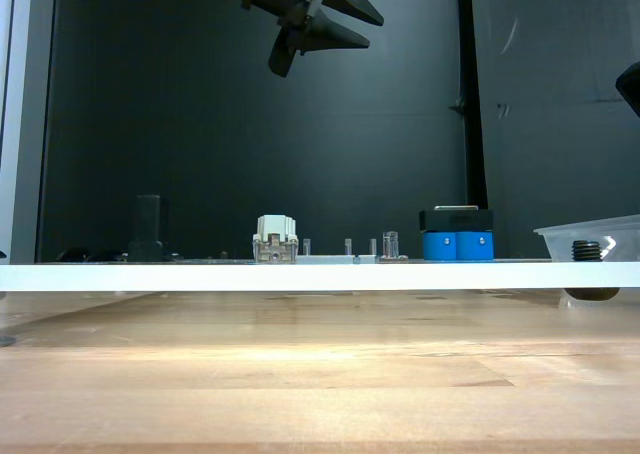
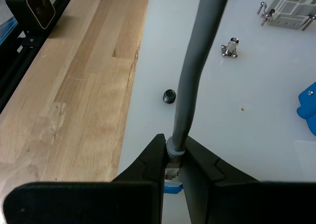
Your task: Pick the RJ45 connector and install on the taskboard
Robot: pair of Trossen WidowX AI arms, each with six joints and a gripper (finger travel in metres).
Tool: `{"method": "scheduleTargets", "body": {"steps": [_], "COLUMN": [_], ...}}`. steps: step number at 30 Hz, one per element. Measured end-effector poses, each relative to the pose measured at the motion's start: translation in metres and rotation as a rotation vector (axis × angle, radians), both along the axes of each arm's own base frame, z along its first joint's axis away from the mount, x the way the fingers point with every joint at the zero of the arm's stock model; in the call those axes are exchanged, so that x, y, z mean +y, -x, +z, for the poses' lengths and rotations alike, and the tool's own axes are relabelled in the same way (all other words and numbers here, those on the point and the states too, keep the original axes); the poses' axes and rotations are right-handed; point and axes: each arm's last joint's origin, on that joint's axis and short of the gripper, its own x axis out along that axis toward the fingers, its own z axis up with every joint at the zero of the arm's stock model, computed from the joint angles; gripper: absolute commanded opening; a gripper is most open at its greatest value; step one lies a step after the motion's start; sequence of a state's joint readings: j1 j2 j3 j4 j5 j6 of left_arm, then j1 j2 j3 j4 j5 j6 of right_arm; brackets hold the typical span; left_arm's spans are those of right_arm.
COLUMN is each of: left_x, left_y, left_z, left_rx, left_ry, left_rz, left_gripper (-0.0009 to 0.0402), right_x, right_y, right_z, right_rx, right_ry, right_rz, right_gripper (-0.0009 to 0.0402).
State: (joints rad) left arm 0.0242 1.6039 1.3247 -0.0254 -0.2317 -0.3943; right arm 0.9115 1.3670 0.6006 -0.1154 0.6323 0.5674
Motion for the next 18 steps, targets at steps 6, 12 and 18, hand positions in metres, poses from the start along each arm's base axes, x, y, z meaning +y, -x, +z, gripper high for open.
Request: {"method": "scheduleTargets", "body": {"steps": [6,12,18], "left_x": [0.0,0.0,0.0], "left_y": [0.0,0.0,0.0], "left_z": [0.0,0.0,0.0], "left_rx": [0.0,0.0,0.0], "left_ry": [0.0,0.0,0.0], "left_rz": [0.0,0.0,0.0], "left_gripper": [0.0138,0.0138,0.0138], "right_x": [-0.0011,-0.0029,-0.0021], "right_y": [0.0019,0.0033,0.0023], "right_z": [-0.0007,-0.0025,-0.005], "right_rx": [0.013,0.029,0.027], "right_ry": [0.013,0.022,0.026], "right_rz": [0.0,-0.005,-0.016], "right_gripper": [0.0,0.0,0.0]}}
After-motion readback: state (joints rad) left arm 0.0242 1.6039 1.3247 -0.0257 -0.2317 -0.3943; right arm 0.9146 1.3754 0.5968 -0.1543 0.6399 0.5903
